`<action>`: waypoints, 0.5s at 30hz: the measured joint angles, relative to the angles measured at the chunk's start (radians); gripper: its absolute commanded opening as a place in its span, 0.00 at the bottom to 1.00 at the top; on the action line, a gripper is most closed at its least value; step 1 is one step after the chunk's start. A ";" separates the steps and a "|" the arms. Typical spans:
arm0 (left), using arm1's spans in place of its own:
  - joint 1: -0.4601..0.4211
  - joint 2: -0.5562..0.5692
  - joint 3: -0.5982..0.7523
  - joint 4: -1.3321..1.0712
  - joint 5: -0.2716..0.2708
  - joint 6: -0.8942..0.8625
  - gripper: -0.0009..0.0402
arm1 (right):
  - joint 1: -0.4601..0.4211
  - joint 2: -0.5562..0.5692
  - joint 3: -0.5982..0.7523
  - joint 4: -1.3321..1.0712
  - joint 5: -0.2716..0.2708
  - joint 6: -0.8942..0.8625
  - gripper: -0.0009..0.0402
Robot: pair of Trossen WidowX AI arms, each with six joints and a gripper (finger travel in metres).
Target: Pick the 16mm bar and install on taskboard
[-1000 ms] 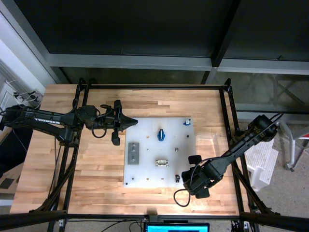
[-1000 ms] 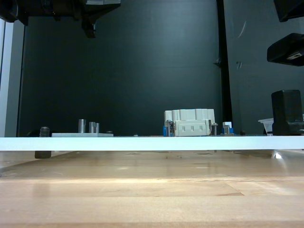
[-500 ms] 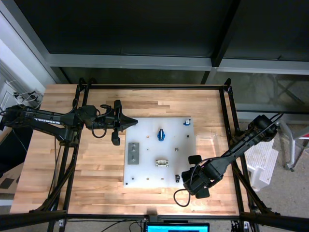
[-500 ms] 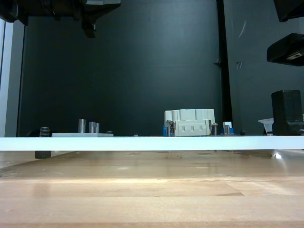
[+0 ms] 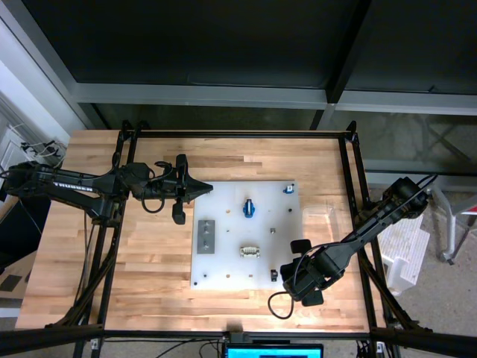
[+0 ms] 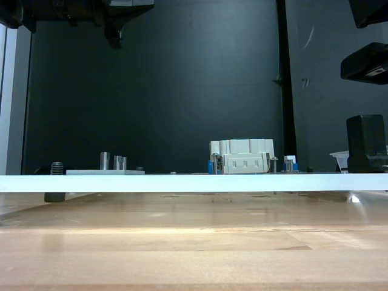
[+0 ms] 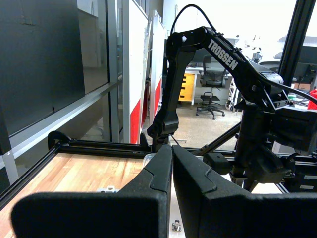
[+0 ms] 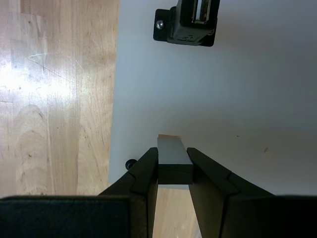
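Low — right tool (image 8: 172,155), bar (image 8: 172,147); left (image 7: 172,149) aloft

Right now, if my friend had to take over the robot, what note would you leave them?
Left pincer: shut, holding nothing, high in the air by the far-left corner of the taskboard.
Right pincer: shut on the 16mm bar, above the board near its near-right corner.
Done: the bar is picked up and held clear of the board, not in any seat.
Left to do: carry the bar to its seat on the board, put it in, then let go.
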 measured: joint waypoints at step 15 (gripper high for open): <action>0.000 0.000 0.000 0.000 0.000 0.000 0.02 | -0.002 -0.013 0.006 -0.009 -0.008 0.019 0.04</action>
